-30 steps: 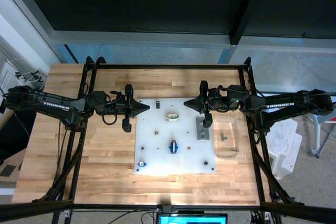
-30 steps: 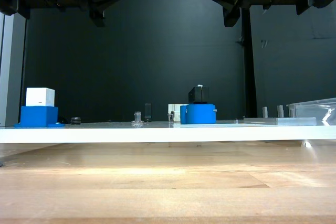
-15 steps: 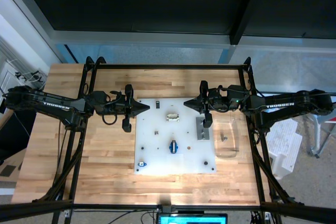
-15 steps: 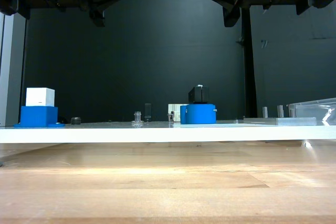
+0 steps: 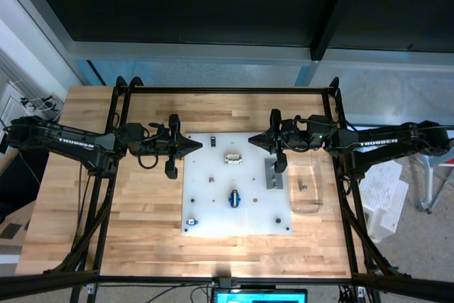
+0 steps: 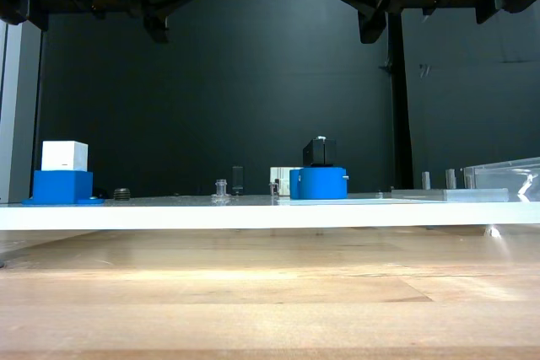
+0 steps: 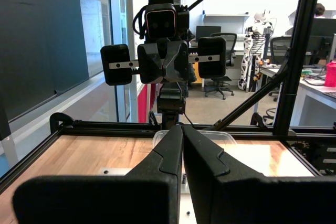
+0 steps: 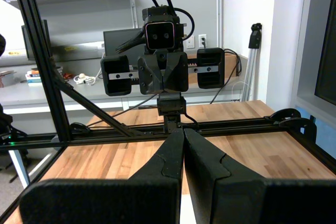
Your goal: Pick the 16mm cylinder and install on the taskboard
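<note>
Reaching for the pick suits the right hand (image 5: 257, 139), which hangs high over the taskboard (image 5: 213, 204) at its 1 o'clock, closed tight and empty. What is likely the 16mm cylinder (image 5: 301, 185) lies in the clear tray (image 5: 312, 207) on the desk (image 5: 128, 196), at the board's 3 o'clock. Open wide first, then descend straight. The left hand (image 5: 193, 145), likewise closed and empty, hangs at 10 o'clock.

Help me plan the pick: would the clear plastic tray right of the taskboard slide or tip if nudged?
Probably slides: the clear tray looks thin-walled and light, resting on the wooden table. Tipping seems unlikely, since it sits low and wide. Both the left gripper and right gripper hang shut, high above the taskboard, touching nothing.
</note>
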